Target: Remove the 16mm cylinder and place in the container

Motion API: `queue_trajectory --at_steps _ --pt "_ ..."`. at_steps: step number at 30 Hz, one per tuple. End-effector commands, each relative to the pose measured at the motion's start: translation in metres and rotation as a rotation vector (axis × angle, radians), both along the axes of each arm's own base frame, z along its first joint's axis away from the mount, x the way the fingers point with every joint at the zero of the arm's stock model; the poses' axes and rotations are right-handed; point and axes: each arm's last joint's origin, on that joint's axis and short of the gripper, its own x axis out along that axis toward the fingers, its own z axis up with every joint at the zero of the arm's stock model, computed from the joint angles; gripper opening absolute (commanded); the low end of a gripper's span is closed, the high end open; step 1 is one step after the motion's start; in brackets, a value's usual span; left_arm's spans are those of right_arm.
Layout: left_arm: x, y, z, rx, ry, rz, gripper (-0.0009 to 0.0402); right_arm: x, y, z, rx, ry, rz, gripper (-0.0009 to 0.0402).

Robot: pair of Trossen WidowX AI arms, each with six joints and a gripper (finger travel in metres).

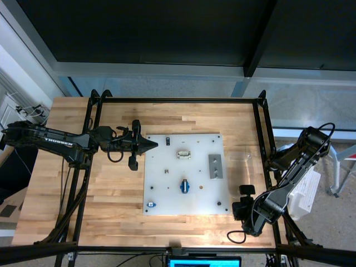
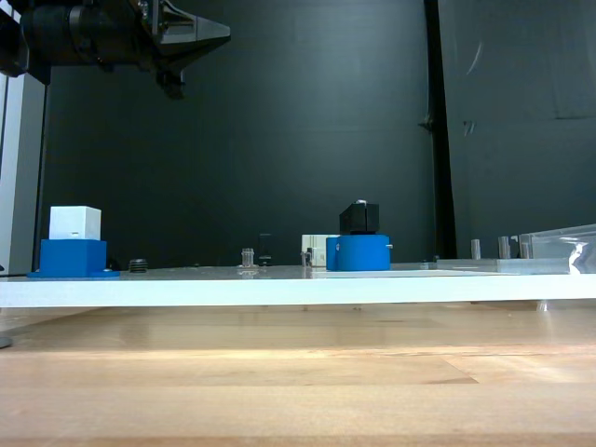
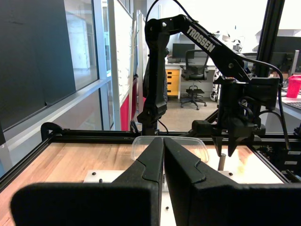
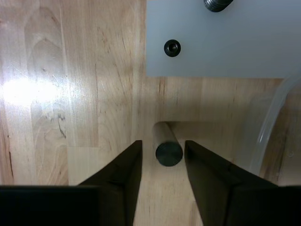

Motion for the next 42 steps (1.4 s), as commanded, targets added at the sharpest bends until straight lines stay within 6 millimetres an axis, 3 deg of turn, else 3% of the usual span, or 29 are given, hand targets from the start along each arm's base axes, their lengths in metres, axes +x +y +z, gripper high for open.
queue_trajectory --at_steps 1,8,18,42 --pt "0.000 0.000 0.000 0.000 0.000 0.000 0.0000 0.000 0.000 0.000 0.000 0.002 0.001 0.0171" --pt "0.000 0.000 0.000 0.000 0.000 0.000 0.0000 -0.001 -0.001 0.005 0.020 0.002 0.000 0.0209" --pt "0.000 0.000 0.000 0.000 0.000 0.000 0.0000 -0.005 -0.006 0.033 0.027 -0.006 0.002 0.0213" --pt "0.000 0.000 0.000 0.000 0.000 0.000 0.0000 -0.005 -0.006 0.035 0.020 -0.001 0.004 0.0212"
